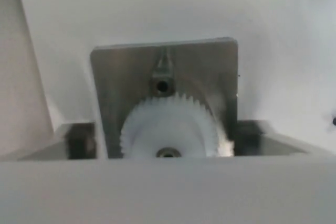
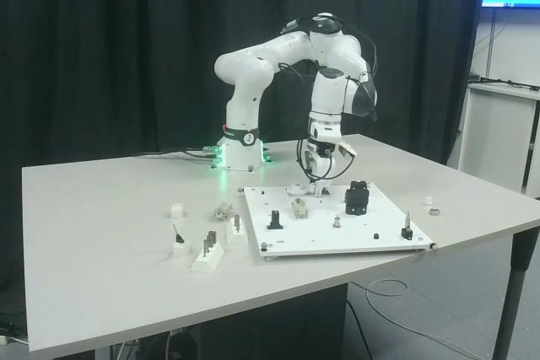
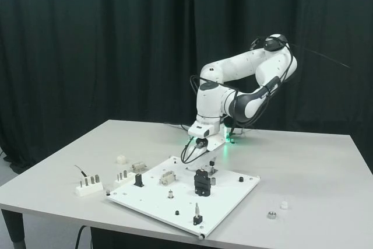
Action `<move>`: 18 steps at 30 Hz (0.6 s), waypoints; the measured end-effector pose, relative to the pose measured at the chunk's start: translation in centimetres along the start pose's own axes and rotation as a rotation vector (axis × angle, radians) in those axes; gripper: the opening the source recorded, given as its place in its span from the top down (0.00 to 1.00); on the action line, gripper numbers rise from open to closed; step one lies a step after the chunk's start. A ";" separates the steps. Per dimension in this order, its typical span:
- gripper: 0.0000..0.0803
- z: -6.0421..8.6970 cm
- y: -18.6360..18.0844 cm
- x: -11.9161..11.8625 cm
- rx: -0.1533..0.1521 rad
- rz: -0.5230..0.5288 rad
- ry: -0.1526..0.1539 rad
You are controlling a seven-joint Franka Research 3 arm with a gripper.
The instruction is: Insert medium gear.
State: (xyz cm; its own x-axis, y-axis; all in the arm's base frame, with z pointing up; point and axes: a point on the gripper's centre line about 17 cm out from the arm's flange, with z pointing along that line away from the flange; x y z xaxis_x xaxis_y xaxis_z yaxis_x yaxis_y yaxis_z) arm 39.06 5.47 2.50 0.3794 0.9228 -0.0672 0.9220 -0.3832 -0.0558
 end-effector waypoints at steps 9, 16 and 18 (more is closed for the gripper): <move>0.06 -0.3 -0.1 0.1 -0.003 0.021 -0.007; 0.01 -1.6 -0.1 0.2 -0.008 0.038 -0.022; 0.01 -2.1 -0.1 0.2 -0.011 0.042 -0.025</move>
State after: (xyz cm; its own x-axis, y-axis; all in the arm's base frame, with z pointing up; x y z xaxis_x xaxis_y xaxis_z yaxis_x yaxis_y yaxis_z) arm 39.19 5.79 4.63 0.4160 0.9045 -0.0942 0.9060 -0.4211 -0.0418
